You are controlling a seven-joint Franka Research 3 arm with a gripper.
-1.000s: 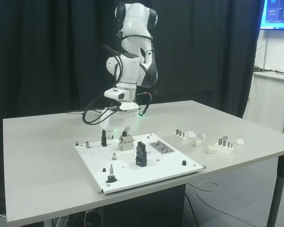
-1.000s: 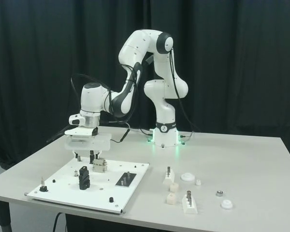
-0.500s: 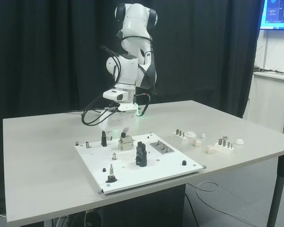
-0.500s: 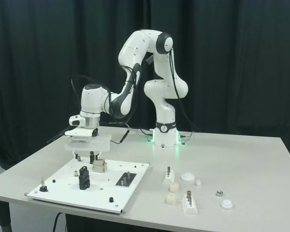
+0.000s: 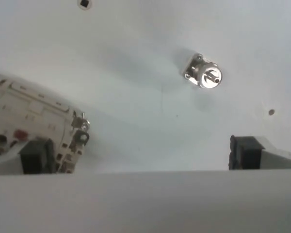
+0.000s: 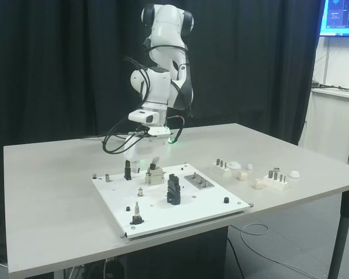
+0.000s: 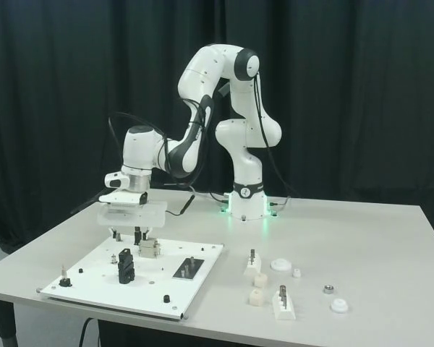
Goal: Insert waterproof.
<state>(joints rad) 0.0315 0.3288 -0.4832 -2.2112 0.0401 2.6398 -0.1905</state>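
— Since you've been watching for the last second, what changed?

— Over that second my wrist came up a little off the white board [image 6: 186, 212] — a small lift, straight up as far as I can judge. My gripper [image 5: 140, 154] is spread wide, the black fingertips [image 5: 245, 151] well apart, and nothing is held between them; only bare board shows in the gap.

— And the waterproof part?

— I take it to be the pale connector block [image 5: 34, 116] with the small terminals. It sits on the board just beside one fingertip, on that finger's outer side, not between the two. With empty fingers rising away from it, my reading is that the insertion is done or nearly so — though I can't see from here whether it is fully seated.

— Anything else close by?

— A small metal socket [image 5: 203, 76] stands ahead of the fingers, apart from both.

— Any labels or brands?

— None that I can read on the block or the board. The monitor [image 6: 340, 17] far off shows lines of text, too small to make out.
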